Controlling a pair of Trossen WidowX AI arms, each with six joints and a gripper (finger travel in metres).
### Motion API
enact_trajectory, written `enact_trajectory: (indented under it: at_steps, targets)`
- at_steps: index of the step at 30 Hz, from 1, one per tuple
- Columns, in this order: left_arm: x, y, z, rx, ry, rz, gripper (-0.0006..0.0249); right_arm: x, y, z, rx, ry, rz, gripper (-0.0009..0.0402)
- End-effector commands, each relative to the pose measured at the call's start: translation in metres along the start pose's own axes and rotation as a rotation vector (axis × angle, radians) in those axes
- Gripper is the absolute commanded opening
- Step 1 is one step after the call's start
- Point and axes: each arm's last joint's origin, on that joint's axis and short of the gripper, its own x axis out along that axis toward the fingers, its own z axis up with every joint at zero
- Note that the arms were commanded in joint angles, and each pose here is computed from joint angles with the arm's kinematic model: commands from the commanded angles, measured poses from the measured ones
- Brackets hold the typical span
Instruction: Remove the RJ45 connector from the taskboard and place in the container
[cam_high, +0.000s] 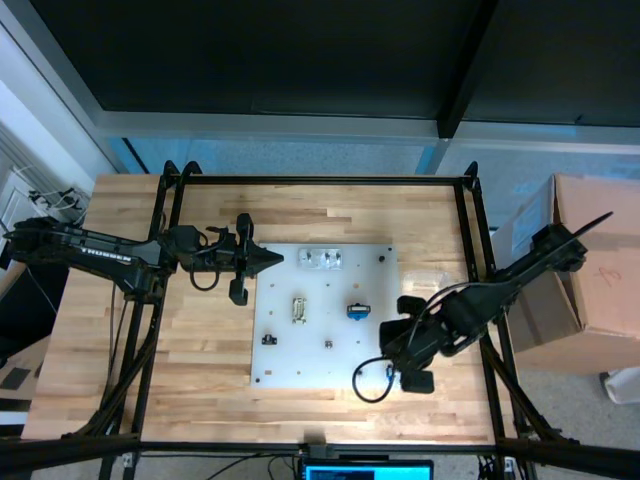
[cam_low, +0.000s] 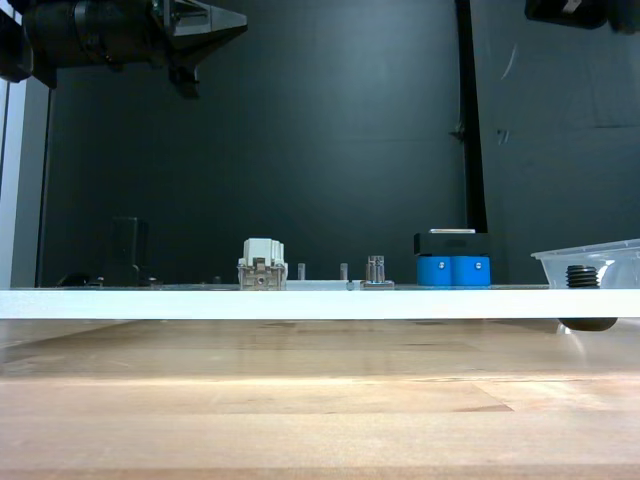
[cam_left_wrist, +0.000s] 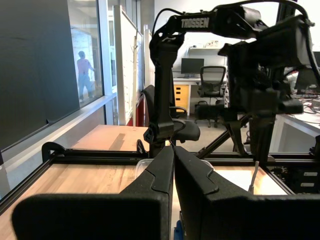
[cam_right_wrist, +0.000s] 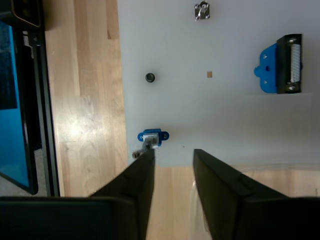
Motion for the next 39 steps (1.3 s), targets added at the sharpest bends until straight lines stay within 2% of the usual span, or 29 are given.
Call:
enact_trajectory:
  at_steps: [1, 6, 11, 16, 39]
  targets:
    - [0.0, 0.0, 0.0, 0.0, 0.0, 0.0, 0.0, 0.012, 0.004, 0.003, 0.001, 0.029, -0.019, 0.0148]
    - [0.0, 0.0, 0.0, 0.0, 0.0, 0.0, 0.0, 0.028, 0.009, 0.007, 0.022, 0.057, -0.041, 0.0193]
    - [0.0, 0.0, 0.0, 0.0, 0.0, 0.0, 0.0, 0.04, 0.014, 0.01, 0.042, 0.065, -0.037, 0.0234]
    - [0.0, 0.0, 0.0, 0.0, 0.0, 0.0, 0.0, 0.053, 0.018, 0.013, 0.048, 0.079, -0.039, 0.0258]
    - [0.0, 0.0, 0.0, 0.0, 0.0, 0.0, 0.0, 0.112, 0.036, 0.019, 0.046, 0.139, -0.056, 0.0259]
